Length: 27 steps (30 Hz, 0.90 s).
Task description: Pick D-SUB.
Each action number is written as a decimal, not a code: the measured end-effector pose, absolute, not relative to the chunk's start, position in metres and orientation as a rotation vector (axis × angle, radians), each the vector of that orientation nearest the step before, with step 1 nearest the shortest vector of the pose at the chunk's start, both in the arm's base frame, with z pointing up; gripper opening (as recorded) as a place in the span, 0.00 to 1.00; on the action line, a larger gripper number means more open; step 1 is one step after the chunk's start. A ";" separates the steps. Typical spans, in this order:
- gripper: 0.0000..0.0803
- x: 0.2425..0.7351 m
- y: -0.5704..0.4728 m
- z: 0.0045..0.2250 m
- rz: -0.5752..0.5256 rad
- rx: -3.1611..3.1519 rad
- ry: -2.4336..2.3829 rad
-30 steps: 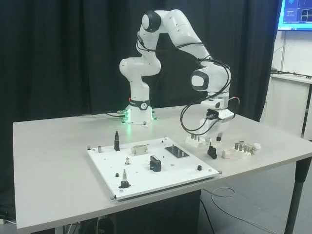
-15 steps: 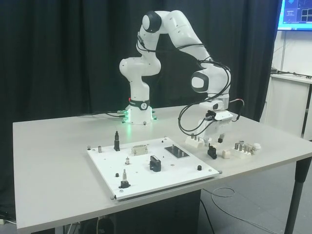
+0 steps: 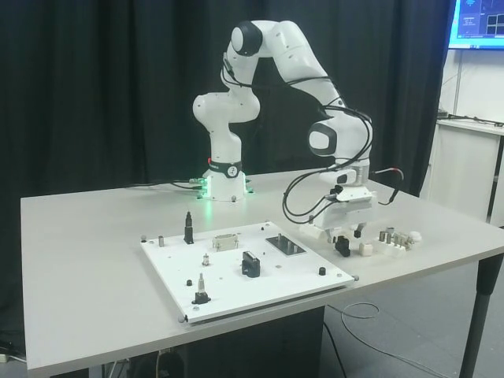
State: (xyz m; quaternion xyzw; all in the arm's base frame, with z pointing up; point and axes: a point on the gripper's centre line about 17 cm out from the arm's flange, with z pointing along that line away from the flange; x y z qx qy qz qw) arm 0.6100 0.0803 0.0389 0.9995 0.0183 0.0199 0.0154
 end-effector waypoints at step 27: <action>1.00 0.605 0.083 0.033 -0.031 3.103 -0.101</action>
